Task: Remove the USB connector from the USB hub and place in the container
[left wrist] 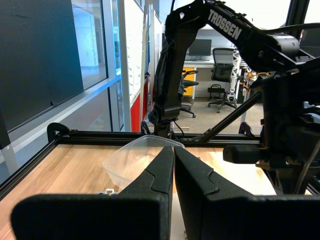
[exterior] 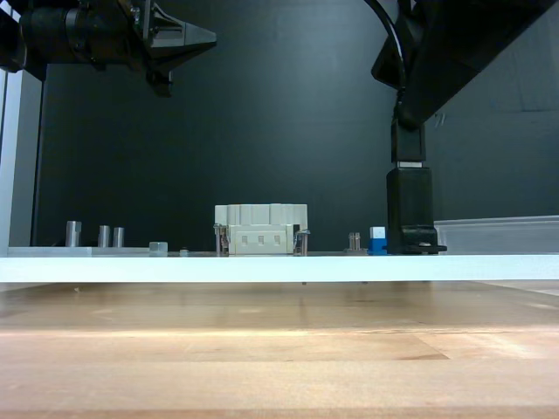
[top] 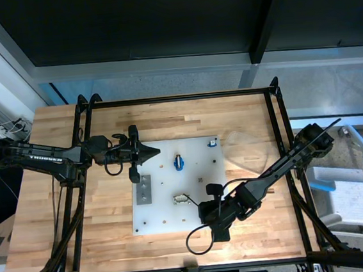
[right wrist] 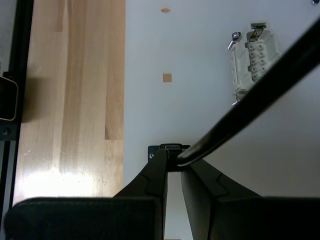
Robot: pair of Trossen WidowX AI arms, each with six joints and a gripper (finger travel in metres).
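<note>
Right gripper [right wrist: 176, 159] – closest item in its own wrist view; fingers drawn in to a narrow gap, pinching the top of the USB connector [exterior: 408, 144]. It points straight down over the near right part of the white board [top: 170, 214].

USB connector – upright, plugged into the USB hub [exterior: 410, 209], a black block standing on the board. A thin pale band shows where plug meets block; whether that is a first bit of lift cannot be told. Its black cable [right wrist: 250, 95] runs away slantwise from the plug.

Container [left wrist: 134, 161] – clear tub on the wooden table [top: 82, 235] past the board's far right side, well apart from the hub. Nothing visible inside.

Left gripper [top: 146, 153] – fingers pressed together, holding nothing, raised above the board's far left area; looks parked.

Other board items – beige socket [exterior: 260, 229] near the hub, blue part [top: 178, 162] toward the middle, grey block with holes [top: 145, 191] at the left.

Progress, as judged: grasp made, nothing more. Left to do – pull the plug straight up and free, carry it with its trailing cable to the tub, release it inside.
</note>
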